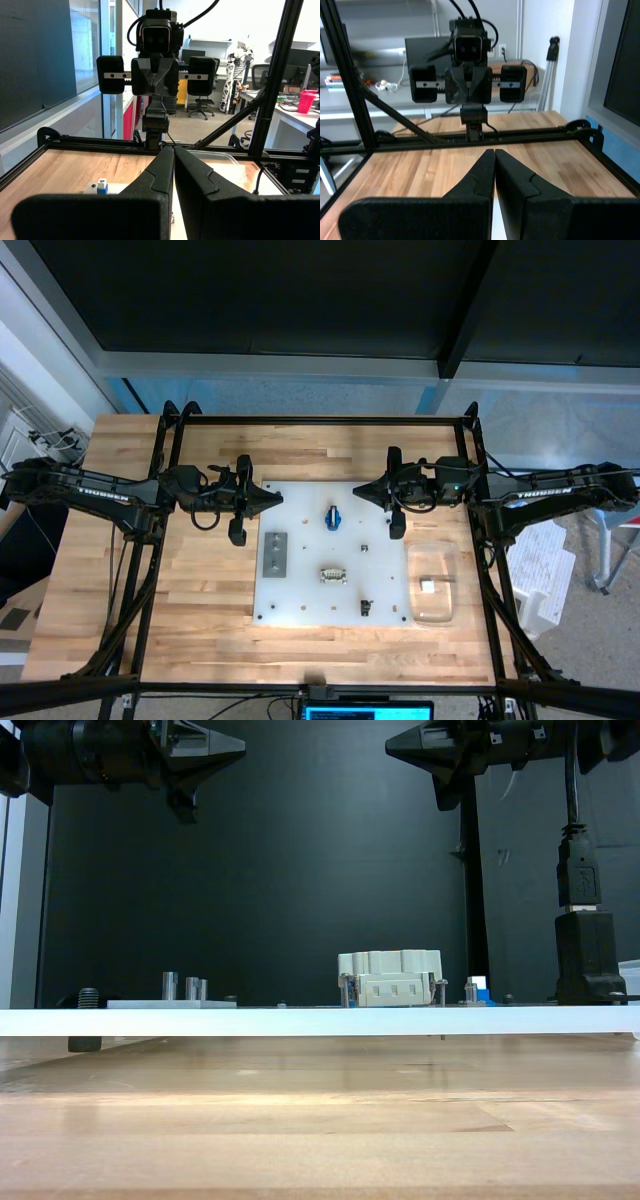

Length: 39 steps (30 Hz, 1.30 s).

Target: Pick the USB connector and install on taskboard

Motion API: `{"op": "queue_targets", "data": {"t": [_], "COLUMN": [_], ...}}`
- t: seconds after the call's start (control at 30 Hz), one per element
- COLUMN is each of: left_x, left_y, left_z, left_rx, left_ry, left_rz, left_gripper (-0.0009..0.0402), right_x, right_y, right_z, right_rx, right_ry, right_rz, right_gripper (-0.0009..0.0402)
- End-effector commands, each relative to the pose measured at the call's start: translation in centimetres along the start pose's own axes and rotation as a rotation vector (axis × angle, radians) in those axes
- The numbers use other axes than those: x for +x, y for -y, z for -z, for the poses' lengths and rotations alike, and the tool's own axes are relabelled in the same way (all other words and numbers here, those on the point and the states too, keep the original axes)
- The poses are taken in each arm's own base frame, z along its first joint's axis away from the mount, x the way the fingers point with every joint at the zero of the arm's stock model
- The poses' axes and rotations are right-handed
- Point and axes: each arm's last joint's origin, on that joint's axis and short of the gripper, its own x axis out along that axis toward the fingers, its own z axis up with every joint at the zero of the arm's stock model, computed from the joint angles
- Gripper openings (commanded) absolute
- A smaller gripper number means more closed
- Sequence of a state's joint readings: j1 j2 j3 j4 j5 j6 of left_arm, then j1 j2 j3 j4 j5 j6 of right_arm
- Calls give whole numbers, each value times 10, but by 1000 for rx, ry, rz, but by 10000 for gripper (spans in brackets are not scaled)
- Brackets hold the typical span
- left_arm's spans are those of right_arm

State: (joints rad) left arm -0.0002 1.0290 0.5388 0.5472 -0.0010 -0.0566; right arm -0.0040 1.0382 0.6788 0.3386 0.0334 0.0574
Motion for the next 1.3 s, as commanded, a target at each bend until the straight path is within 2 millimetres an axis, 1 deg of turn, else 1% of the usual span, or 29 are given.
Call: {"op": "queue_targets", "data": {"t": [0.03,0.37,1.3], "left_x": [0,0,0], "left_y": [0,0,0], "left_z": [0,0,0], "left_rx": [0,0,0], "left_ry": [0,0,0], "left_rz": [0,0,0], "left_gripper": [0,0,0], "right_x": [-1,-3,-3], "right_y": [0,0,2], "right_z": [4,15,16], "right_rx": [-11,-12,21], "right_ry": [21,42,36], "right_rz": [-2,-31,-20], "right_gripper": [0,0,0]}}
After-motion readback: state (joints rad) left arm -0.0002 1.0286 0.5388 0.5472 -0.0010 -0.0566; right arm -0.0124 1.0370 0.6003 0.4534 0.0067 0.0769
